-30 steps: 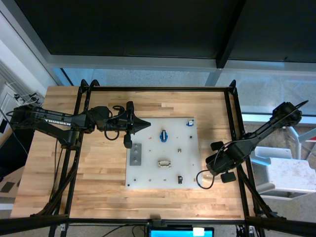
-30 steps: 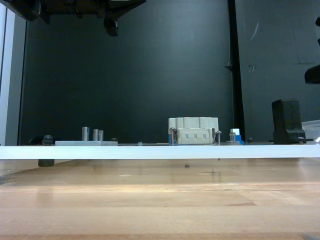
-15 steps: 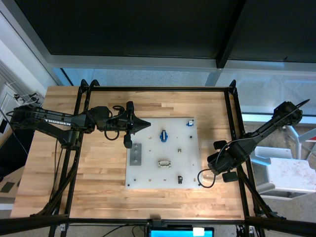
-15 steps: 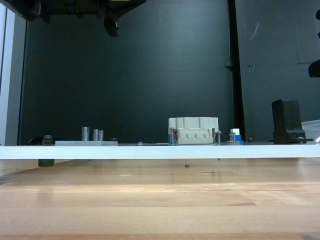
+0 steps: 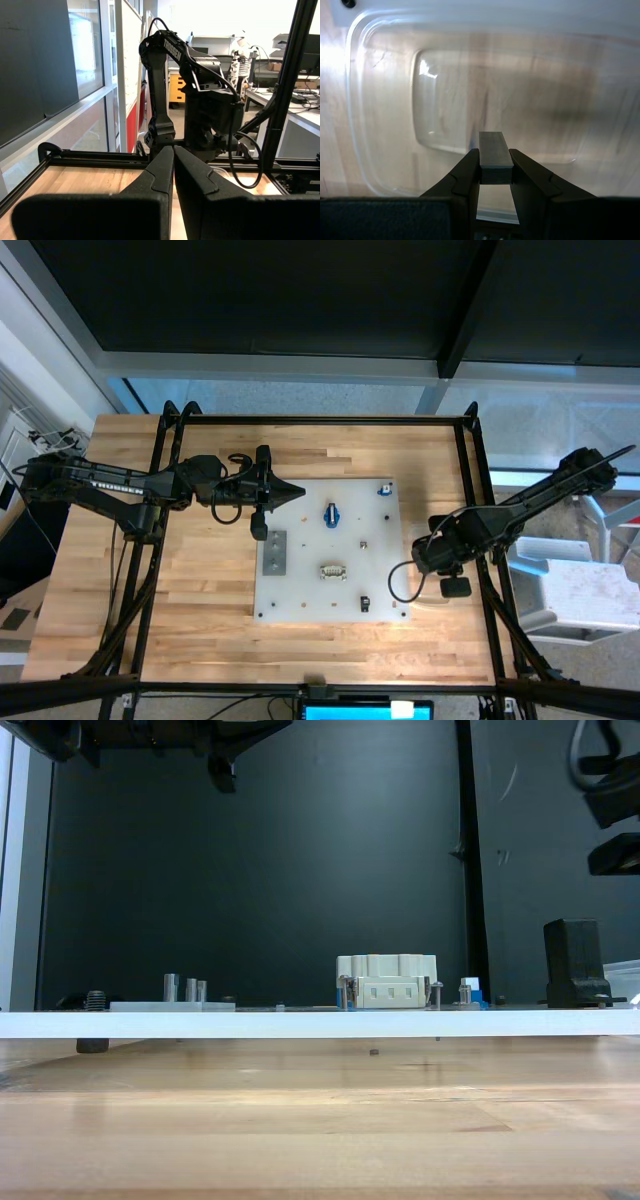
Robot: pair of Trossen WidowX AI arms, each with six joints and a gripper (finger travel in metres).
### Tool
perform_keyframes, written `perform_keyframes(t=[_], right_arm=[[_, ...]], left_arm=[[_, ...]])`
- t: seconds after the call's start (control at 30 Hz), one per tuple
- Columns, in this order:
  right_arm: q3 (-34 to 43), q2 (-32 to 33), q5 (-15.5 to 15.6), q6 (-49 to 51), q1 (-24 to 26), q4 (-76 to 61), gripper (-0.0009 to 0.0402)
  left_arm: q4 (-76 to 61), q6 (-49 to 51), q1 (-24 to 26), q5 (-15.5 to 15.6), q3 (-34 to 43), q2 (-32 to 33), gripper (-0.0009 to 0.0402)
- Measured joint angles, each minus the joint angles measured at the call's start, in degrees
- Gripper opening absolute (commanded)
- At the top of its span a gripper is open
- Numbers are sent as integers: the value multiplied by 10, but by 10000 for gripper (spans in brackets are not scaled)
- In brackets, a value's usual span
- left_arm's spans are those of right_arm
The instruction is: Pick the 16mm bar and place in it's hole on the taskboard
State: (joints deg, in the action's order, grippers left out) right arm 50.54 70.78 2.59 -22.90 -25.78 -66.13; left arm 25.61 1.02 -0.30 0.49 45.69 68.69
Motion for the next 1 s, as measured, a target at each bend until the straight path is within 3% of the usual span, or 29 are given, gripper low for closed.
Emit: perform_keyframes(t=[0.47, 0.8, 1.0], right_arm=[[46, 49, -11, 89, 59, -8, 9], [97, 101, -15, 119, 90, -22, 138], [134, 136, -15, 129, 100, -33, 187]], left_arm=[[0, 0, 0, 0, 0, 0, 0], [0, 0, 0, 0, 0, 0, 0], [0, 0, 0, 0, 0, 0, 0]])
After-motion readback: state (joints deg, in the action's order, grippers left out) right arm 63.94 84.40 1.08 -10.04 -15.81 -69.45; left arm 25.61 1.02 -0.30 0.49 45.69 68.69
